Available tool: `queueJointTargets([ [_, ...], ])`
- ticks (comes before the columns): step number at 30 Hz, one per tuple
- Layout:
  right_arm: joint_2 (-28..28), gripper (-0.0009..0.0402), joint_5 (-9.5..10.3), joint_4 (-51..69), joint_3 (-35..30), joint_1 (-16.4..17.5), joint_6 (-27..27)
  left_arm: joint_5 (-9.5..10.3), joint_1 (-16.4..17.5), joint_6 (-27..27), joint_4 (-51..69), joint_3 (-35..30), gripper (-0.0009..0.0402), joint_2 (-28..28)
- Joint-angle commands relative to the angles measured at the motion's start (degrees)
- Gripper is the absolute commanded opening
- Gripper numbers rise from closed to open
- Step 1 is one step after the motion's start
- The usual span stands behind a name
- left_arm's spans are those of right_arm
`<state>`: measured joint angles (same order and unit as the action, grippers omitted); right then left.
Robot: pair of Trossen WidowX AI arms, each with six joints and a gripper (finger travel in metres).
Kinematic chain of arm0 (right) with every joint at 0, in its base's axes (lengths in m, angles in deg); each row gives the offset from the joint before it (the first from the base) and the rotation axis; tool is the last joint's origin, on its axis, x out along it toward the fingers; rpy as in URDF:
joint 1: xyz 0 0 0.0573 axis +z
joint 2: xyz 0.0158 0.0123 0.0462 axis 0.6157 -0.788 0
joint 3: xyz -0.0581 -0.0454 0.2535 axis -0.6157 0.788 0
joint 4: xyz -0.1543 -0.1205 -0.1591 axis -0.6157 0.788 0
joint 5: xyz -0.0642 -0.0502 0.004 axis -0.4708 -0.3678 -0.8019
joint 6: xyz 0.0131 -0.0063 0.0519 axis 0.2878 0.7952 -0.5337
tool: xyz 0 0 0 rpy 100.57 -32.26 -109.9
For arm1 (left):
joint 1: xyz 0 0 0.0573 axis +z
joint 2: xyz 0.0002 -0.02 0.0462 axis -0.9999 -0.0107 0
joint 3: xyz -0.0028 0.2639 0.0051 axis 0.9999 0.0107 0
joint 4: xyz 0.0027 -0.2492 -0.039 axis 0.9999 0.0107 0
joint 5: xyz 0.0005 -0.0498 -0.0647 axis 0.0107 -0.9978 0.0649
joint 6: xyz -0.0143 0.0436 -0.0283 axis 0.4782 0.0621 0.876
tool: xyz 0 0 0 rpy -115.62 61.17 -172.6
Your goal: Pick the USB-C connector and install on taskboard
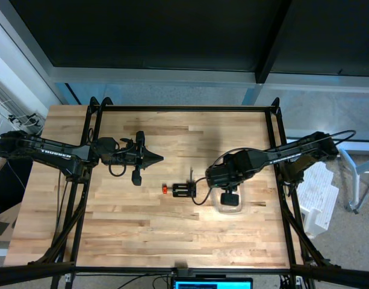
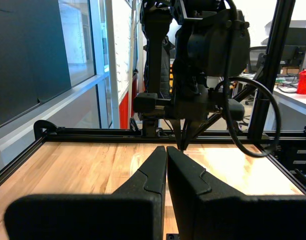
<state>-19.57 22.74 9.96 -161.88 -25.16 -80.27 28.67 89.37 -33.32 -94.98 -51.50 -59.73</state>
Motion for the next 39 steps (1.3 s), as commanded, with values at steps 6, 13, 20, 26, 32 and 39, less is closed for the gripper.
queueJointTargets([
  [6, -7.34, 0.0, -0.11, 1.38, -8.41, -1.2, 2.03, -0.02, 0.0, 0.0, -0.02, 0.0, 0.0, -0.02],
  [13, -11.98, 0.0, 0.07, 2.4, -13.46, -2.29, 2.36, -0.02, 0.02, 0.0, -0.02, 0.0, 0.0, -0.02],
  [20, -17.22, 0.0, 0.09, 4.74, -19.82, -2.54, 2.32, -0.02, 0.02, 0.0, -0.02, 0.0, 0.0, -0.02],
  [26, -21.0, 0.0, -0.04, 5.29, -25.44, -2.56, 2.43, -0.02, 0.0, 0.0, -0.02, 0.0, 0.0, -0.02],
  [32, -23.65, 0.0, -0.07, 5.31, -28.37, -2.6, 3.72, -0.02, 0.02, 0.0, -0.02, 0.0, 0.0, -0.02],
  [39, -25.27, 0.0, -0.09, 4.74, -30.08, -3.1, 4.57, -0.02, 0.0, 0.0, -0.04, 0.0, 0.0, -0.02],
])
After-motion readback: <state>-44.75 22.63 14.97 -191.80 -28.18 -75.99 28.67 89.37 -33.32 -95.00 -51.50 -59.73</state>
